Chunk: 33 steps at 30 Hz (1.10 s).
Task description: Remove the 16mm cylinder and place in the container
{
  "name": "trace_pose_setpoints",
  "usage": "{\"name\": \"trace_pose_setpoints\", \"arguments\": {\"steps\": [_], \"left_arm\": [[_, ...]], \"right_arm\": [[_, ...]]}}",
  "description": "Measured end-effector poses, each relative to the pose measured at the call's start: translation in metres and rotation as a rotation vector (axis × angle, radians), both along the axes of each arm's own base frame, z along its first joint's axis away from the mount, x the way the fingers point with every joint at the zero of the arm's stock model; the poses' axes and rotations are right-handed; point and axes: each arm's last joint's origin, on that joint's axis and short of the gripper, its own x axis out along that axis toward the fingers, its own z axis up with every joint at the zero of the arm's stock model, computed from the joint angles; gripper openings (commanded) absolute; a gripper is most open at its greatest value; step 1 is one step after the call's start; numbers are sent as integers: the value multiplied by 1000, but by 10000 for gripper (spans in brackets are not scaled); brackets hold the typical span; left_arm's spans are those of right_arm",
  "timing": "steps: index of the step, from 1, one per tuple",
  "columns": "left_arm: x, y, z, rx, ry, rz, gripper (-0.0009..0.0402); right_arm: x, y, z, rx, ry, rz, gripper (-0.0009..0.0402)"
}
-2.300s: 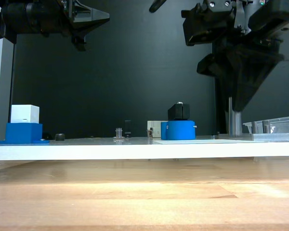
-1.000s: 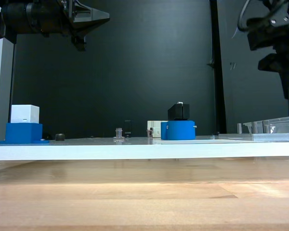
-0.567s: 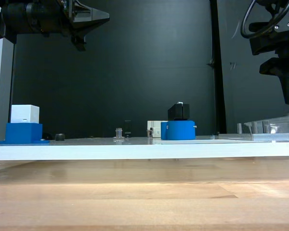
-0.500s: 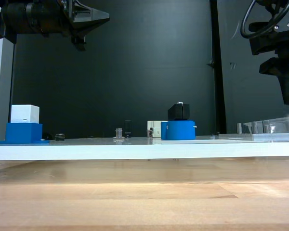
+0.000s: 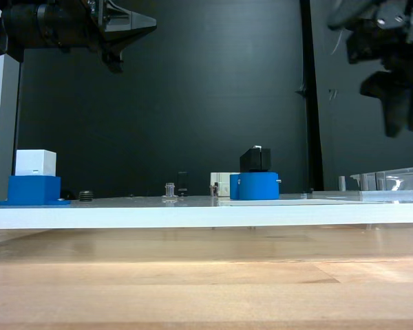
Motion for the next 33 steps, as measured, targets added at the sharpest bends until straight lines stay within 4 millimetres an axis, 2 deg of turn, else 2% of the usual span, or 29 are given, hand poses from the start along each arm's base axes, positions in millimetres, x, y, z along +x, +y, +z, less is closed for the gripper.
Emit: {"name": "trace_pose_setpoints", "arguments": {"steps": [8,18,26,33], "left_arm": [[0,0,0,0,0,0,0],[0,0,0,0,0,0,0],[0,0,0,0,0,0,0],[0,0,0,0,0,0,0]], "right_arm": [[33,-26,32,-30,-295,50,169],[66,-42,56,-54,-776,136,116],[74,-57,61,-42,-1058,148,80],[72,-63,53,-64,-1192,128,42]]}}
